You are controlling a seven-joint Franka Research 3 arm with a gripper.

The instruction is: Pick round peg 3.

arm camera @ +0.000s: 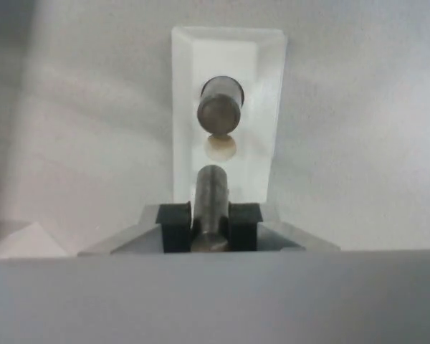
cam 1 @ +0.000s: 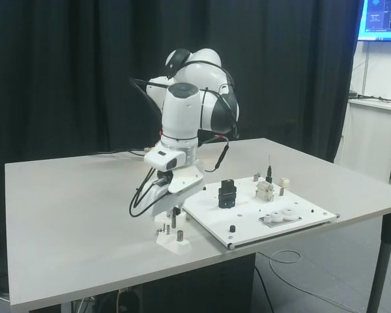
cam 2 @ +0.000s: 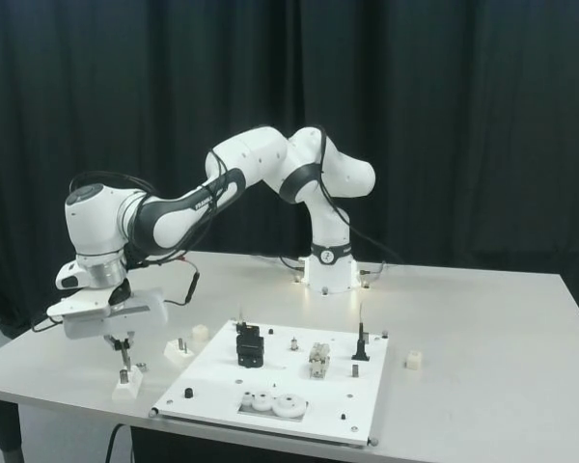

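Observation:
My gripper [arm camera: 211, 229] is shut on a grey round peg [arm camera: 211, 193], which stands upright between the black pads [arm camera: 173, 228]. Just below it lies a small white holder block [arm camera: 258, 79]. A second grey peg [arm camera: 219, 107] stands in that block, and an empty hole [arm camera: 220, 148] shows between the two pegs. In the second room view the gripper [cam 2: 123, 349] hangs over the holder [cam 2: 126, 391] near the table's front left edge, with the held peg [cam 2: 124, 371] just above it. The first room view shows the gripper [cam 1: 172, 219] over the same holder [cam 1: 174, 245].
A white board [cam 1: 313, 218] lies beside the holder, carrying a black part [cam 1: 227, 193], white gears [cam 1: 280, 217] and small upright pins. Another white holder [cam 2: 179, 349] with a peg and a small white cube [cam 2: 414, 359] sit on the grey table [cam 1: 72, 215].

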